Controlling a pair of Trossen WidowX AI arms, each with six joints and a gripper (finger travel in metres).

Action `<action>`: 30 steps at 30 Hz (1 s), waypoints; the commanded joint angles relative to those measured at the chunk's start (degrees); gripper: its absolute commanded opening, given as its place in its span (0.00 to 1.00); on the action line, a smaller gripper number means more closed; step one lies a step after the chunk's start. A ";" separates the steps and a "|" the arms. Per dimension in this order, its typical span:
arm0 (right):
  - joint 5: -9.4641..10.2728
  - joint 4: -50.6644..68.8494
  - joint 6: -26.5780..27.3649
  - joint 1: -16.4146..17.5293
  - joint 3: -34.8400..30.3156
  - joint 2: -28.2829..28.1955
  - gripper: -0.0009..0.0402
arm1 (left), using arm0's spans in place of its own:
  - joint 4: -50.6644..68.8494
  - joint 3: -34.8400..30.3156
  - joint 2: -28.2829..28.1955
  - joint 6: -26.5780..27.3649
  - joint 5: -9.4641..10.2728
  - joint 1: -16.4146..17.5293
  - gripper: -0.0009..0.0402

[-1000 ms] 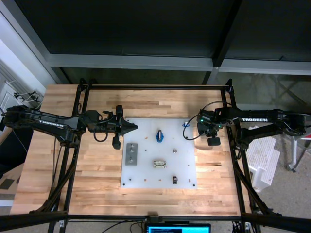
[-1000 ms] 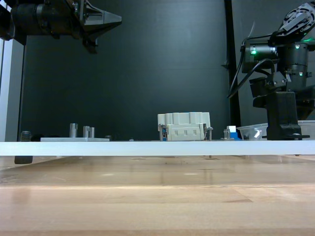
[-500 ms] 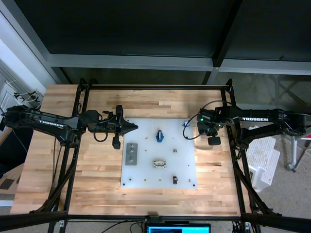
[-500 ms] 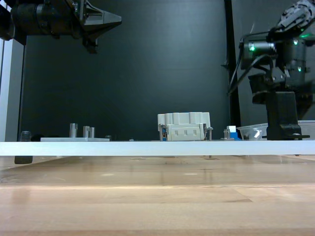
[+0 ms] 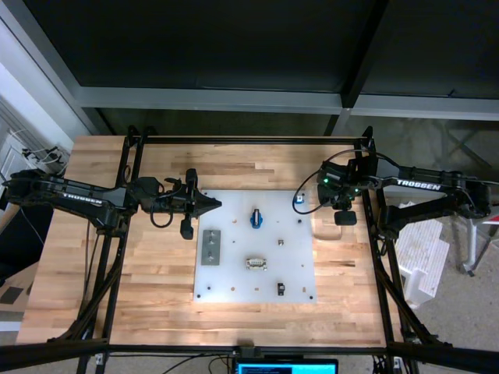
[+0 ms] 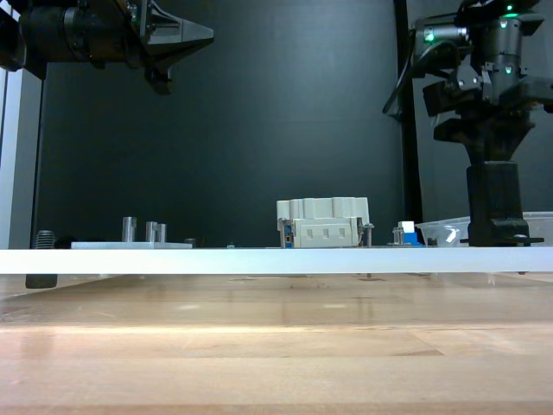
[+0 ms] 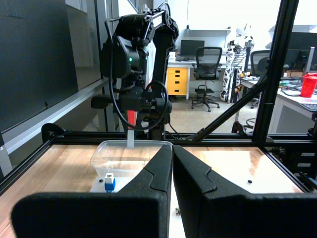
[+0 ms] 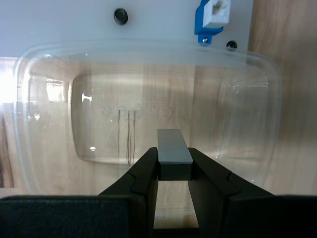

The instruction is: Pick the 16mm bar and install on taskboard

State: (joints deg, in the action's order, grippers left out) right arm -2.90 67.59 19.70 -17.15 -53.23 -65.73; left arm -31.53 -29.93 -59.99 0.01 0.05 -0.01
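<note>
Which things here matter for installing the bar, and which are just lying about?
For the job: 16mm bar, gripped in the right pincer above the clear tray; taskboard.
Lying about: clear tray; white connector on the board; left pincer, shut, parked high over the board's far left corner.

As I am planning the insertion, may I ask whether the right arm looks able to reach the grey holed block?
Probably yes: the right gripper holds the bar over the clear tray, only low fittings stand on the taskboard between, and the shut left gripper hangs high above the grey holed block.
</note>
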 commanded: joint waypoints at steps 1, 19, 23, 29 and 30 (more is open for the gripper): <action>-0.04 1.44 -4.00 0.24 -1.60 0.00 0.04 | 0.00 -0.02 -0.02 0.00 -0.02 0.02 0.02; -0.72 2.67 -23.54 18.40 -7.08 -3.89 0.04 | -0.02 -0.02 -0.02 0.00 -0.02 0.00 0.02; -1.33 2.60 -27.82 23.37 -7.58 -6.08 0.04 | -0.02 -0.02 0.00 0.00 -0.02 0.02 0.02; -3.13 2.51 -35.12 31.08 -9.09 -9.79 0.04 | 0.00 -0.02 0.00 0.00 -0.02 0.00 0.02; -3.15 2.38 -36.15 32.20 -9.62 -10.49 0.04 | -0.02 -0.02 -0.02 0.00 -0.02 0.00 0.02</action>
State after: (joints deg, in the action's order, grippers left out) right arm -6.04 70.15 -15.22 13.63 -62.22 -75.33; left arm -31.53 -29.93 -59.99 0.01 0.05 -0.01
